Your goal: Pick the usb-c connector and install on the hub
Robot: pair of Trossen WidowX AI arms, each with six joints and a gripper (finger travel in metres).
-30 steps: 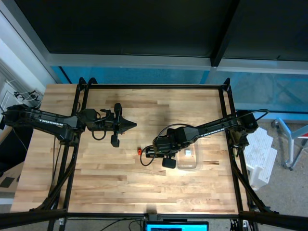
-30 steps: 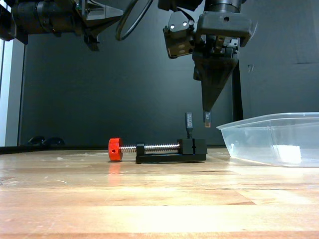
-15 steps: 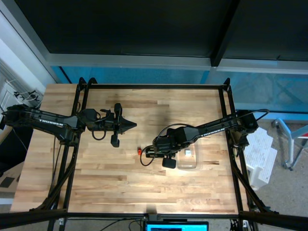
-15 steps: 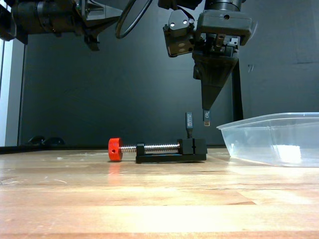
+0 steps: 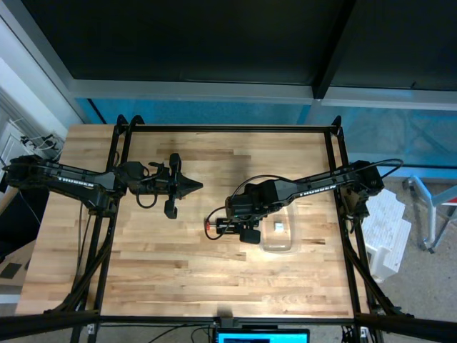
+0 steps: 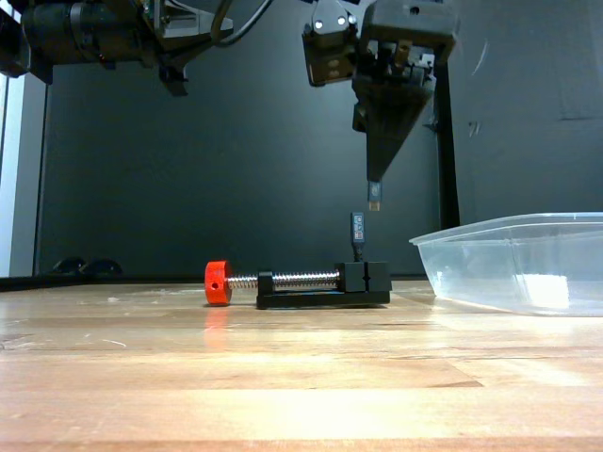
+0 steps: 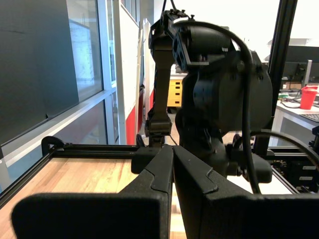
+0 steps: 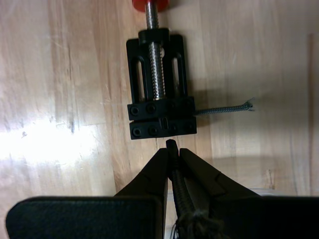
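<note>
My right gripper (image 6: 374,177) points straight down and is shut on the usb-c connector (image 6: 374,198), whose metal tip hangs below the fingertips. The connector tip is a little above and slightly right of the hub (image 6: 357,230), a small dark upright piece clamped in a black vise (image 6: 325,282) with a red knob (image 6: 218,282). In the right wrist view the connector (image 8: 171,146) sits just short of the vise's jaw block (image 8: 160,121), clear of it. My left gripper (image 5: 198,186) hovers shut over the table's left half, holding nothing, its fingers (image 7: 162,169) pressed together.
A clear plastic container (image 6: 513,273) stands right of the vise, close to the right arm, with a small item inside (image 5: 280,227). A short braided cable (image 8: 224,109) sticks out from the vise's side. Black frame rails (image 5: 114,214) run along both table sides.
My right gripper has moved left and upward with the connector, from beside the hub near the container to a point nearly above the hub. The left arm has not moved.
</note>
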